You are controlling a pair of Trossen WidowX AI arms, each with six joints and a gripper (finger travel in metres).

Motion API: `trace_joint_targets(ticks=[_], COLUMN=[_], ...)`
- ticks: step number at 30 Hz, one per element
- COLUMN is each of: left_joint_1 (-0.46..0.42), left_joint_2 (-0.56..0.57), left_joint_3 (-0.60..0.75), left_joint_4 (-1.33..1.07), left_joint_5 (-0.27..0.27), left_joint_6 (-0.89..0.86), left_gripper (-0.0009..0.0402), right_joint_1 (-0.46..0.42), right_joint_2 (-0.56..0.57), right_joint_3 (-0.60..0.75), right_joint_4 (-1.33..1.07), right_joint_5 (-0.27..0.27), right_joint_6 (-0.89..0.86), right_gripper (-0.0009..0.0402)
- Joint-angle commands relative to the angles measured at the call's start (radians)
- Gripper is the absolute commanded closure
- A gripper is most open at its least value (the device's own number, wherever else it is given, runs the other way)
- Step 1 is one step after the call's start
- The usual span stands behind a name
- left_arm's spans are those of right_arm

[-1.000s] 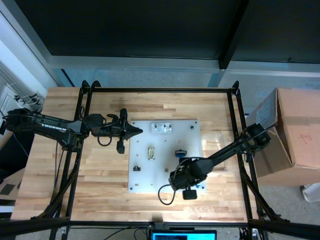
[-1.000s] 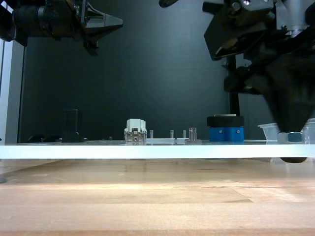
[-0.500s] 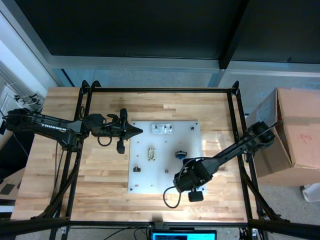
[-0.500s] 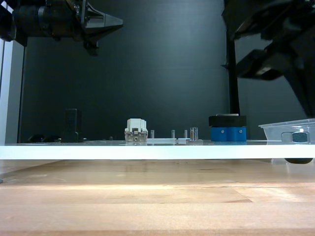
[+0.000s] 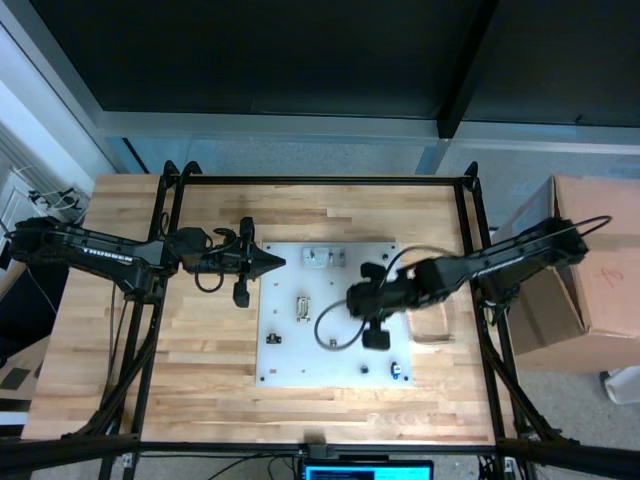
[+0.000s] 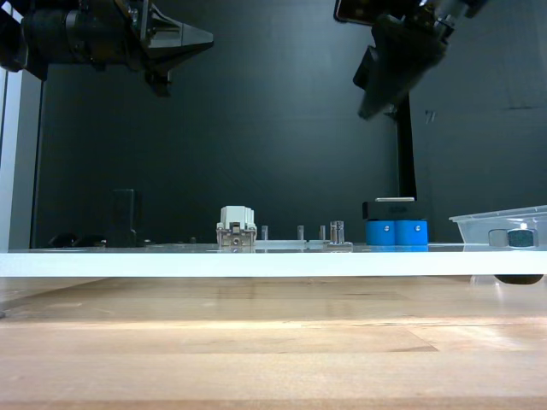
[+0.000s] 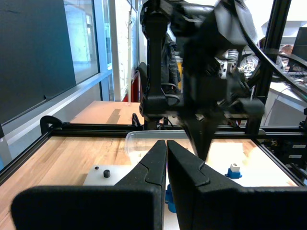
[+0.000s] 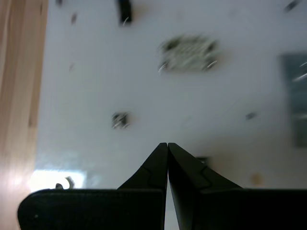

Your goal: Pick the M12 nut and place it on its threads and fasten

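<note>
1. Nut [image 5: 397,371] sits free at the white board's [image 5: 285,360] near right edge, seemingly on its stud.
2. Right hand [image 5: 352,299] hovers above mid-board, closed and empty.
3. Left hand [image 5: 278,262] hovers at the board's far left edge, closed.

One white board [image 5: 300,365], one clear tray [image 6: 500,217], one cardboard box [image 5: 590,270], one white connector [image 6: 236,229], one blue block [image 6: 396,232]. Two grippers, each with fingers pressed together: the left gripper [image 5: 280,263] hangs by the board's left edge, the right gripper [image 8: 167,143] hangs above the board
</note>
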Motion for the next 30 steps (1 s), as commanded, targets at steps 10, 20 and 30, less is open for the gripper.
trace_joint_targets(ticks=[10,20,30], left_joint_1=[0.0,0.0,0.0], left_joint_2=[0.001,0.001,0.001], left_joint_3=[0.0,0.0,0.0], left_joint_4=[0.0,-0.001,0.0], left_joint_5=[0.0,0.0,0.0], left_joint_6=[0.0,0.0,0.0], left_gripper=[0.0393,0.0393,0.0393], right_joint_1=[-0.249,-0.374,-0.37], right_joint_2=[-0.314,-0.43,-0.448], right_joint_3=[-0.231,-0.491,-0.642], right_joint_4=[0.512,1.044,1.178], right_joint_5=[-0.086,-0.242,-0.241], right_joint_6=[-0.185,-0.173,-0.152], right_gripper=[0.0394,0.0394,0.0394])
